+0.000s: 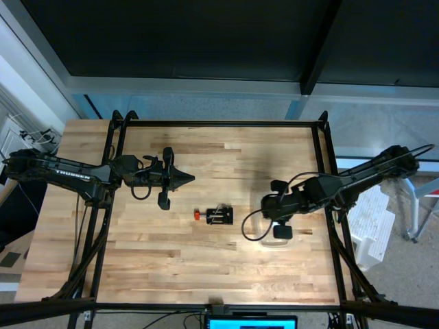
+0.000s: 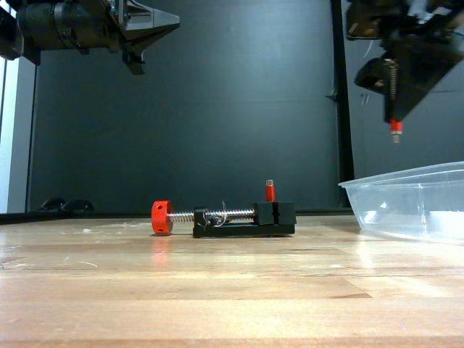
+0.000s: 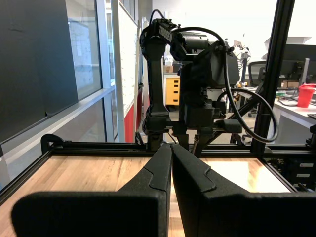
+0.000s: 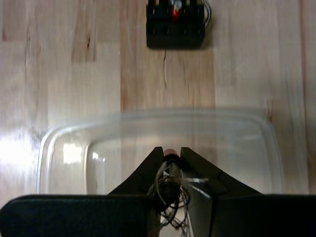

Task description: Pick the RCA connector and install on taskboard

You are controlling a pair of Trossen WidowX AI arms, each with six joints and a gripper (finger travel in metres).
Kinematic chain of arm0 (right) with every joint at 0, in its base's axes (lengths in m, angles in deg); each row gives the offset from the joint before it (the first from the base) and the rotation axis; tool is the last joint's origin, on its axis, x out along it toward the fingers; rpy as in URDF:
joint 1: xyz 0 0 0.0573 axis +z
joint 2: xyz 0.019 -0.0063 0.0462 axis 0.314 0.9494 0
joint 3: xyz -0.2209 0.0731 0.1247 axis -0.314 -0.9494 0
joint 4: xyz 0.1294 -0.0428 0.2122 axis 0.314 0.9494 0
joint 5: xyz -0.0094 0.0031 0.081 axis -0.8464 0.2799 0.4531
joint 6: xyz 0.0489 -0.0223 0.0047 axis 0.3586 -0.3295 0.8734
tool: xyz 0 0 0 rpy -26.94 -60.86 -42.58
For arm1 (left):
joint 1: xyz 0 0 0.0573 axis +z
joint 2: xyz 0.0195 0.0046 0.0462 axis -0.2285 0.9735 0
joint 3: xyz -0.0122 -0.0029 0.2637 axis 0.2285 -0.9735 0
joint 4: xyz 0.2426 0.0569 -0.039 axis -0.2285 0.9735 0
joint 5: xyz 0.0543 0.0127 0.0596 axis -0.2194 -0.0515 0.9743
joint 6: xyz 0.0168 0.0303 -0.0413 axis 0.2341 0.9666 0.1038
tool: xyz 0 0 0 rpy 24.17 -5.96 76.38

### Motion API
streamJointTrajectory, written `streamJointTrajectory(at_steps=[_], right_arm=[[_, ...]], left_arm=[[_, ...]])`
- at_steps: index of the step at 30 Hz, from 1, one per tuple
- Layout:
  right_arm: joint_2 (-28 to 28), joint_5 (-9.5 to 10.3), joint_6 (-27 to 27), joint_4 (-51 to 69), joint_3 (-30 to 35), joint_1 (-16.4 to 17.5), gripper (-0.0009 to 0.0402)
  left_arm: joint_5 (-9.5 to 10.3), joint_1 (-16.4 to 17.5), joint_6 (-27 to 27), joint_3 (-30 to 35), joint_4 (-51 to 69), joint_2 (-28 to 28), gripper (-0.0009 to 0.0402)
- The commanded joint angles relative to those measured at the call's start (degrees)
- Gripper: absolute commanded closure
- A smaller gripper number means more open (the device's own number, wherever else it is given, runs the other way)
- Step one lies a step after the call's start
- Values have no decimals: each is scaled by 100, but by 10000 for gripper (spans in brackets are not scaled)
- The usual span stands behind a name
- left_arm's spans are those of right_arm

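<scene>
My right gripper (image 4: 171,154) is shut on the RCA connector (image 4: 170,152), a small dark plug with a red tip and thin wires trailing from it. In the low view the RCA connector (image 2: 395,129) hangs tip-down from the right gripper (image 2: 394,119), well above the clear tray. The taskboard (image 1: 221,216) is a black block with a spring and a red knob (image 2: 162,217), and a short red post (image 2: 270,191) stands on it. It lies on the table left of the right gripper (image 1: 271,217). My left gripper (image 1: 189,179) hovers shut and holding nothing, up and to the left of the taskboard.
A clear plastic tray (image 2: 417,197) sits on the table directly under the right gripper, right of the taskboard (image 4: 175,24). A black metal frame (image 1: 219,124) runs round the table edges. Bare wood lies between tray and taskboard.
</scene>
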Motion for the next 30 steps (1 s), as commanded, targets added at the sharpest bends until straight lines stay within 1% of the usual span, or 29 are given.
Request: streamJointTrajectory(at_steps=[1,5,16,23,30], right_arm=[[295,-2,-127,-28,269,-90,393],[658,-2,-267,-48,573,-199,393],[1534,0,-378,-208,1266,-424,393],[1930,-2,-387,-334,1609,-555,393],[2297,7,-529,-352,1910,-619,393]], left_arm=[[-2,0,2,0,0,0,393],[-2,0,2,0,0,0,393],[-2,2,2,0,0,0,393],[-2,0,2,0,-2,0,393],[-2,0,2,0,0,0,393]])
